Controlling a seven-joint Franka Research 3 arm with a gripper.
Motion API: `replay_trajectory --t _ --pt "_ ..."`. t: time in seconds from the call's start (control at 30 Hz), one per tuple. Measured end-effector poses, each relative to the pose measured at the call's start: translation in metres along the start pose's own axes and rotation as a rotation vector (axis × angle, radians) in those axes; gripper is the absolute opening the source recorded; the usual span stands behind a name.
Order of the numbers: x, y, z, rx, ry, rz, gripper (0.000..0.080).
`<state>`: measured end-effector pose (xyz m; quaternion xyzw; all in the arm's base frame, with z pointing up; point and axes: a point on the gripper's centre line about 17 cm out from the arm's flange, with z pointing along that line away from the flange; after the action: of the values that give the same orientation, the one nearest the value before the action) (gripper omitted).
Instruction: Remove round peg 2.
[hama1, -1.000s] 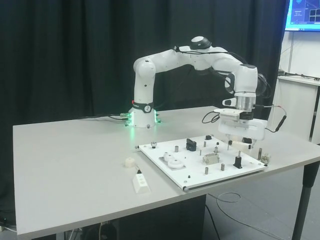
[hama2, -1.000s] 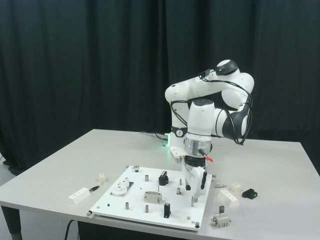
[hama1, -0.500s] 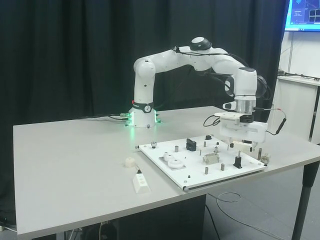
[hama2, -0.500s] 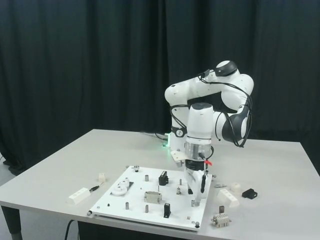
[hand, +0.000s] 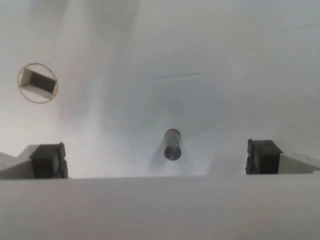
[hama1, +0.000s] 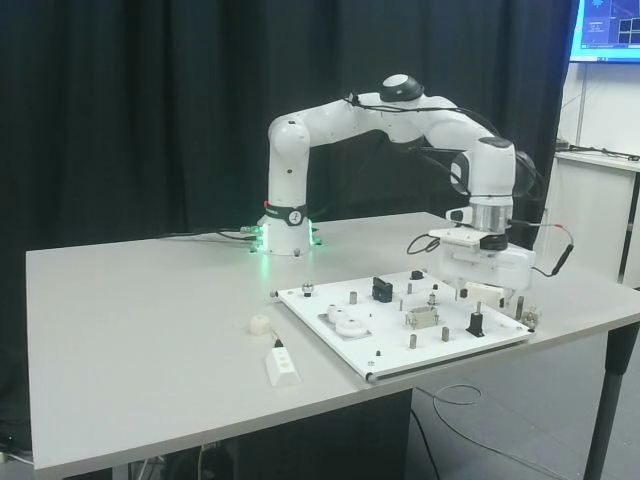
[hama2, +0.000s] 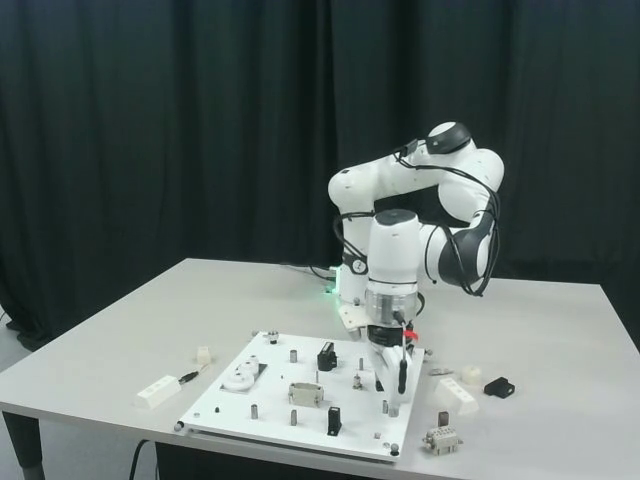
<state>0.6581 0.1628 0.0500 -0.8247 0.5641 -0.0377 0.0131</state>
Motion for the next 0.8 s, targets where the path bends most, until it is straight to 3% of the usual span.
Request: replay_trajectory --t 0.27,0.8 --pt "-0.0004 -0.0012 0.0054 -0.019 -0.019 -0.006 0.0800" --pt "0.0000 0.0022 0.0072 -0.045 -0.019 -0.034 0.0800"
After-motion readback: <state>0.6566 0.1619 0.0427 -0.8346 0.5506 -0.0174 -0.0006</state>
